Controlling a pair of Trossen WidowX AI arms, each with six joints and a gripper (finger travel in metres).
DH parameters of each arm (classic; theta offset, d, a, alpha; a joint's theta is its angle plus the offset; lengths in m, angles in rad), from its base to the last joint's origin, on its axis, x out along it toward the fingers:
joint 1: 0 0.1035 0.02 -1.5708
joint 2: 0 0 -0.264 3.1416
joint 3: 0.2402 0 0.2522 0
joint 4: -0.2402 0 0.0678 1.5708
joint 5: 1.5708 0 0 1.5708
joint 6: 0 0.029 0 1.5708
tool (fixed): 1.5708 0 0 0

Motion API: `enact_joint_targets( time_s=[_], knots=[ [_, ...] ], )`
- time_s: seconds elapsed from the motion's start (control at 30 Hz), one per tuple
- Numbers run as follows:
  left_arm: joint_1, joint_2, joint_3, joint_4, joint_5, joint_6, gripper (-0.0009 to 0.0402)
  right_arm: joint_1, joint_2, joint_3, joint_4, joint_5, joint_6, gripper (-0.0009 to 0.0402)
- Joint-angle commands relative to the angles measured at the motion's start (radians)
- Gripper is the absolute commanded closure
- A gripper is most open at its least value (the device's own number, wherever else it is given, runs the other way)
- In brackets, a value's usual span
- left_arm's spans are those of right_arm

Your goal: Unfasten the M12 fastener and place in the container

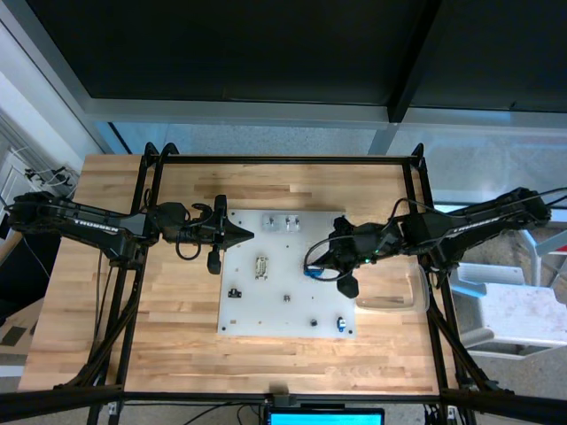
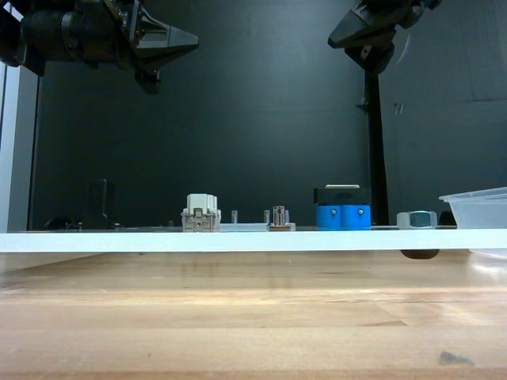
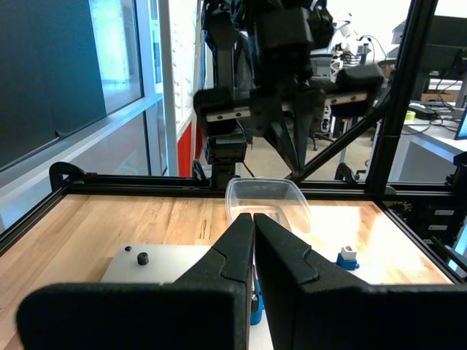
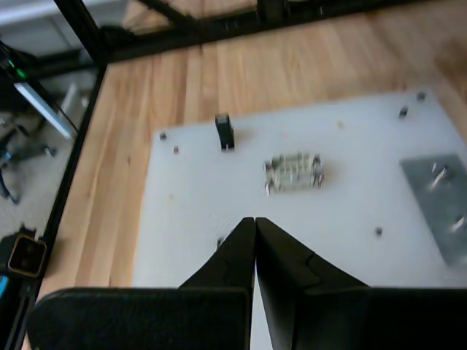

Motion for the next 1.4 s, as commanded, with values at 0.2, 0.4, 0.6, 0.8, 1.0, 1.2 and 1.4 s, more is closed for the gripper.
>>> enact_joint_targets(
  time_s=[0.2,0.4,0.6,0.8,1.0,1.2,1.4],
  knots=[
    [0.000,0.000,0.000,0.000,0.000,0.000,0.0393,0.047,0.153,0.175,-0.224,0.007,0.128,0.0393],
    [0.000,0.000,0.000,0.000,0.000,0.000,0.0393,0.085,0.297,0.355,-0.472,-0.008,0.196,0.0393],
    [0.000,0.000,0.000,0.000,0.000,0.000,0.0393,0.129,0.456,0.545,-0.695,-0.038,0.257,0.0393],
    [0.000,0.000,0.000,0.000,0.000,0.000,0.0393,0.157,0.589,0.668,-0.807,-0.080,0.323,0.0393],
    [0.000,0.000,0.000,0.000,0.000,0.000,0.0393,0.170,0.674,0.716,-0.813,-0.139,0.406,0.0393],
    [0.000,0.000,0.000,0.000,0.000,0.000,0.0393,0.188,0.713,0.722,-0.798,-0.088,0.478,0.0382],
    [0.000,0.000,0.000,0.000,0.000,0.000,0.0393,0.211,0.741,0.718,-0.772,-0.088,0.490,0.0328]
  ],
)
